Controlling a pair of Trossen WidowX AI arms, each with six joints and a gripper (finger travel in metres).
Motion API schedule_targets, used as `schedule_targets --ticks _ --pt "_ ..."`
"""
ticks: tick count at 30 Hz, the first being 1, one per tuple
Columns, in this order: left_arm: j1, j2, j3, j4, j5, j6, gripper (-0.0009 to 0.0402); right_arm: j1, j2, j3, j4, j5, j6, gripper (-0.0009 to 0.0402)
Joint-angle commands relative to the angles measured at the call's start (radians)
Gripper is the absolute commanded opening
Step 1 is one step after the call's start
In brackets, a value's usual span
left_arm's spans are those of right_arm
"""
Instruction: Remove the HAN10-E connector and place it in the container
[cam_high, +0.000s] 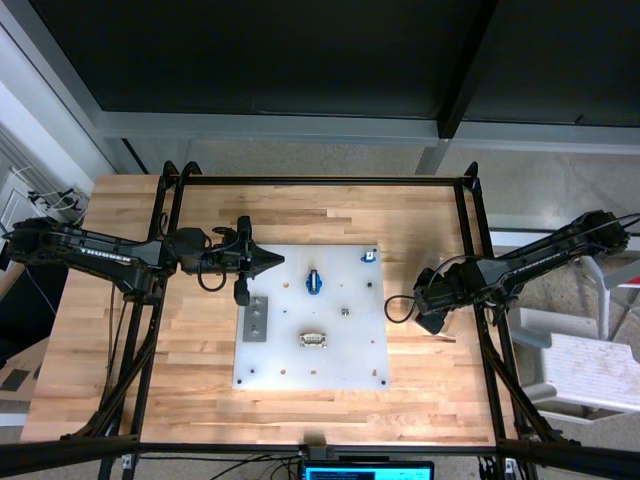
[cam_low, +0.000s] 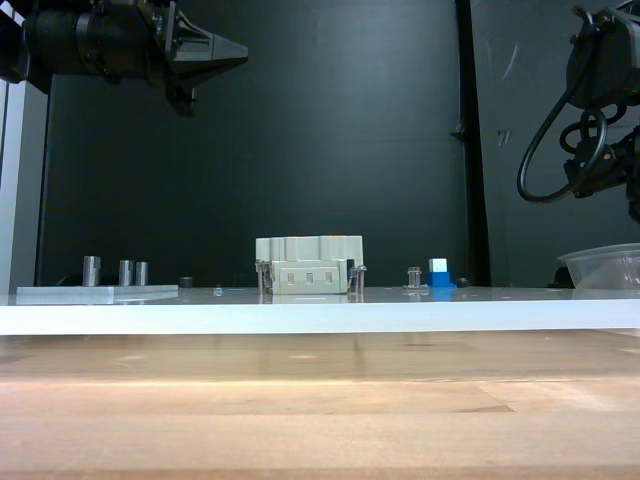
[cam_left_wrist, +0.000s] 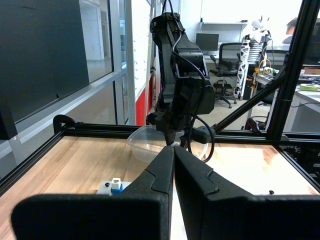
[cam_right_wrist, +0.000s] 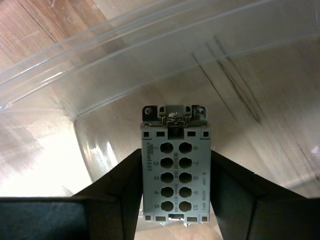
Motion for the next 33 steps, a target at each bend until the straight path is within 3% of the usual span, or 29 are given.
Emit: schedule_targets --ticks 1,11,33 --pt "0.000 0.000 0.000 0.000 0.000 0.000 0.0000 0.000 0.000 0.003 0.000 -0.001 0.002 0.0192" --pt "0.000 0.000 0.000 0.000 0.000 0.000 0.0000 0.003 -0.002 0.043 -0.035 -0.004 -0.003 0.0243" --pt "0.000 0.000 0.000 0.000 0.000 0.000 0.0000 0.006 -0.038 0.313 -0.330 0.005 -0.022 0.0243"
